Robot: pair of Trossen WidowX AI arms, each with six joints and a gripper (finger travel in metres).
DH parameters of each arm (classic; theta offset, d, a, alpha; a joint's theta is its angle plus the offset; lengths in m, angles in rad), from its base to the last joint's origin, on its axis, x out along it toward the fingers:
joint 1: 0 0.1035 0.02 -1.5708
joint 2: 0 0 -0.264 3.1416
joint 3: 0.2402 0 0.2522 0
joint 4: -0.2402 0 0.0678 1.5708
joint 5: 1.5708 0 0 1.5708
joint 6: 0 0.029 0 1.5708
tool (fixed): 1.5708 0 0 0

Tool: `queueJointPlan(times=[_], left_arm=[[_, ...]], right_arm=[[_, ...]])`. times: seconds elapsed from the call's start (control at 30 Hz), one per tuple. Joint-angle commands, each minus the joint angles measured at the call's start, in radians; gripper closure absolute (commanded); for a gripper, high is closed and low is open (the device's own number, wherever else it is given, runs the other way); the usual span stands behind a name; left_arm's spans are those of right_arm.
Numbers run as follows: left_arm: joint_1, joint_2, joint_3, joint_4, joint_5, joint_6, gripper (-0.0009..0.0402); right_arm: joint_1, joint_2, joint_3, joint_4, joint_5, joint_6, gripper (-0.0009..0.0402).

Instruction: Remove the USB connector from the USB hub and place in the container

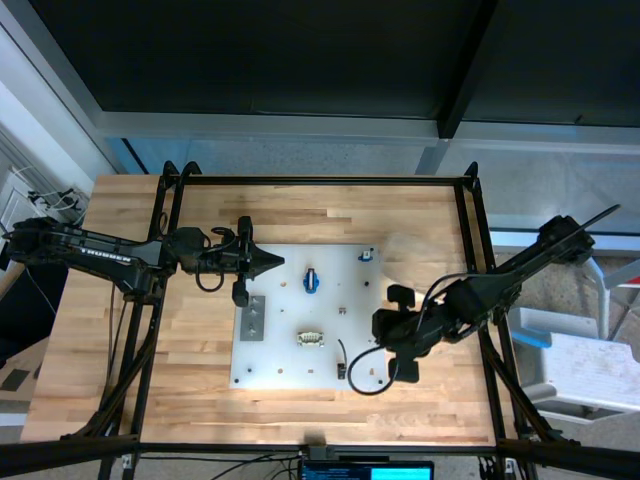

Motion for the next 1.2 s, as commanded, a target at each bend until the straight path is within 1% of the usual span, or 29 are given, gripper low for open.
queueJointPlan(times=[0.03,0.13,0.23,0.37,0.4,0.47,0.53,0.87,0.9,0.93,1.2], left_arm=[[0.000,0.000,0.000,0.000,0.000,0.000,0.0392],[0.000,0.000,0.000,0.000,0.000,0.000,0.0392],[0.000,0.000,0.000,0.000,0.000,0.000,0.0392],[0.000,0.000,0.000,0.000,0.000,0.000,0.0392],[0.000,0.000,0.000,0.000,0.000,0.000,0.0392],[0.000,0.000,0.000,0.000,0.000,0.000,0.0392],[0.000,0.000,0.000,0.000,0.000,0.000,0.0392],[0.000,0.000,0.000,0.000,0.000,0.000,0.0392],[0.000,0.000,0.000,0.000,0.000,0.000,0.0392],[0.000,0.000,0.000,0.001,0.000,0.000,0.0392],[0.000,0.000,0.000,0.000,0.000,0.000,0.0392]], right_arm=[[0.019,0.026,0.001,0.025,0.019,0.031,0.0306],[0.032,0.047,0.001,0.054,0.019,0.056,0.0263],[0.044,0.070,0.001,0.084,0.019,0.056,0.0227],[0.056,0.101,0.001,0.117,0.022,0.054,0.0201],[0.057,0.109,0.001,0.123,0.025,0.051,0.0199],[0.062,0.125,0.001,0.132,0.045,0.043,0.0199],[0.064,0.140,0.001,0.151,0.044,0.027,0.0199],[0.069,0.201,0.001,0.222,0.049,0.021,0.0199],[0.069,0.206,0.001,0.229,0.051,0.021,0.0199],[0.070,0.208,0.001,0.230,0.063,0.021,0.0199],[0.069,0.250,0.001,0.270,0.072,0.006,0.0200]])
